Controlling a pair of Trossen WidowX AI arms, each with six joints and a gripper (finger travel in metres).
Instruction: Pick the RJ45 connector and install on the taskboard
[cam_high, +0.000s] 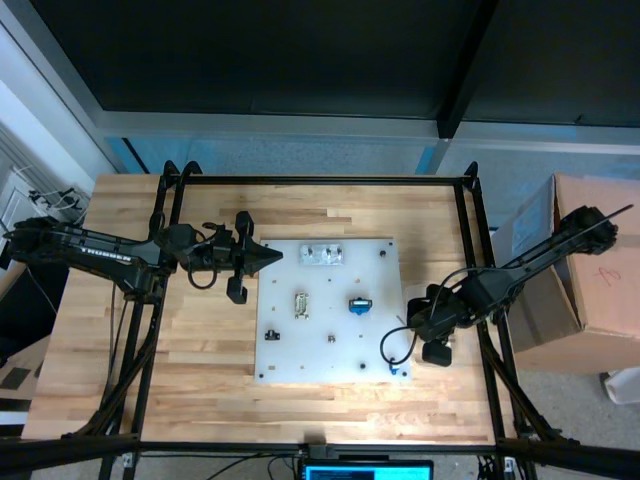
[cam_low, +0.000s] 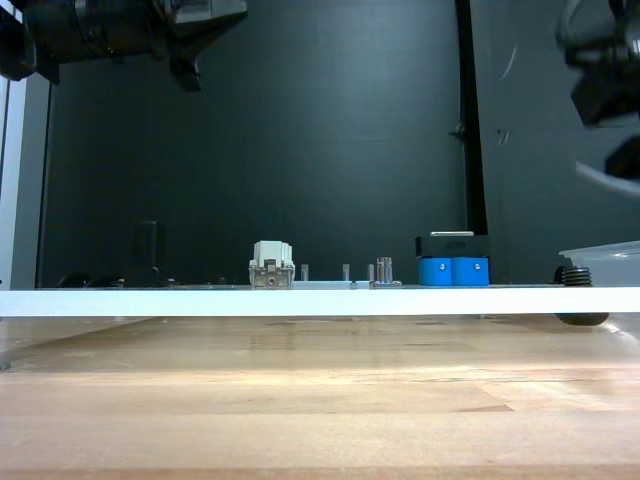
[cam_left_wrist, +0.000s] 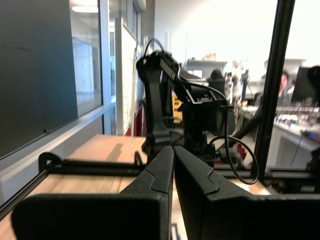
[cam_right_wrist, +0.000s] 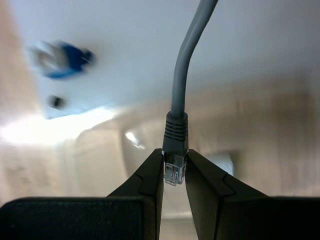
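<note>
While right gripper (cam_right_wrist: 174, 152) pinches RJ45 connector (cam_right_wrist: 175, 145), grey cable (cam_right_wrist: 187, 60) trailing, off taskboard (cam_high: 300, 350) near-right corner: pick looks done, seating not started. Left gripper (cam_left_wrist: 173, 150) pressed together, empty, above board's far-left edge.

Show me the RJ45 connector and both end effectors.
RJ45 connector (cam_right_wrist: 174, 170), right wrist view: plug body, held, clear of its seat.
right end effector (cam_right_wrist: 174, 154), right wrist view: between its fingertips; right of the taskboard (cam_high: 300, 355).
left end effector (cam_left_wrist: 173, 148), left wrist view: between its shut fingertips; raised at the taskboard's left edge.
</note>
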